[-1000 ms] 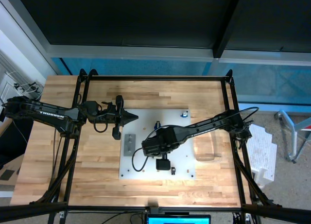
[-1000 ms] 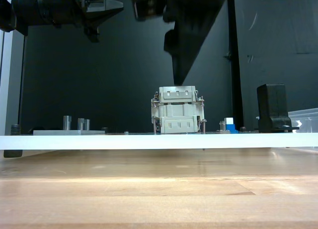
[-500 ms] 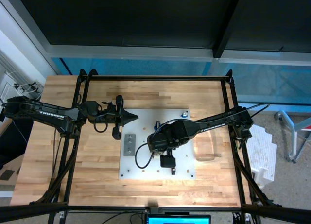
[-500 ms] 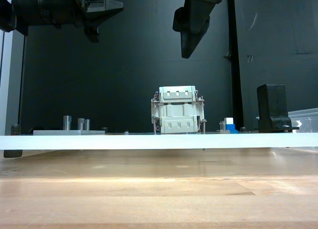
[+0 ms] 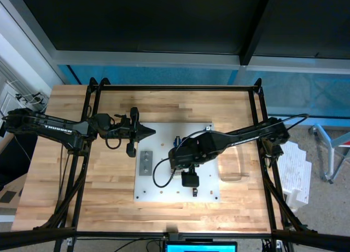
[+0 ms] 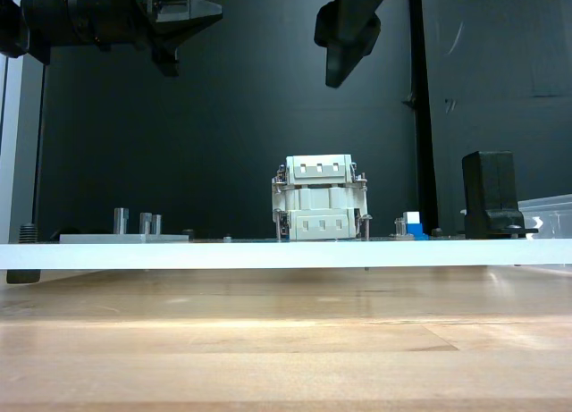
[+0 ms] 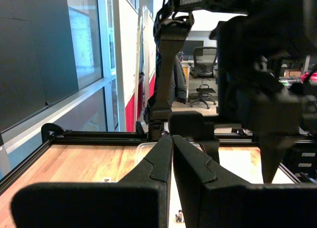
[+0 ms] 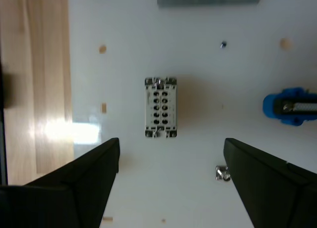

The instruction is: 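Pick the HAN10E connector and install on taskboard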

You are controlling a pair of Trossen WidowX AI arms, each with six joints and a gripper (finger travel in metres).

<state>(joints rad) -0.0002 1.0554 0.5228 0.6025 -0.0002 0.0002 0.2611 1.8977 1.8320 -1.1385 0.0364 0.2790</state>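
The HAN10E connector [image 6: 319, 200], a pale grey-beige block, stands upright on the white taskboard [image 6: 268, 254]. The right wrist view looks straight down on its pin rows [image 8: 160, 108], with the taskboard [image 8: 198, 139] all around it. My right gripper [image 8: 171, 146] hangs open high above it, its fingers [image 8: 74, 188] wide apart and holding nothing. It shows in the low view as my right gripper [image 6: 342, 37], well clear of the connector. In the high view my right gripper [image 5: 185, 169] covers most of the connector. My left gripper [image 5: 145, 132] stays shut, beyond the board's left edge.
A grey three-hole metal block [image 5: 146, 162] sits on the board's left half. A blue plug [image 8: 290, 108] and a black part [image 6: 490, 196] also stand on the board. A clear plastic tray [image 5: 232, 164] lies just right of the taskboard [image 5: 158, 192].
My right gripper has risen and drawn back from just above the connector. The connector has stayed in place on the board. The left arm has not moved.
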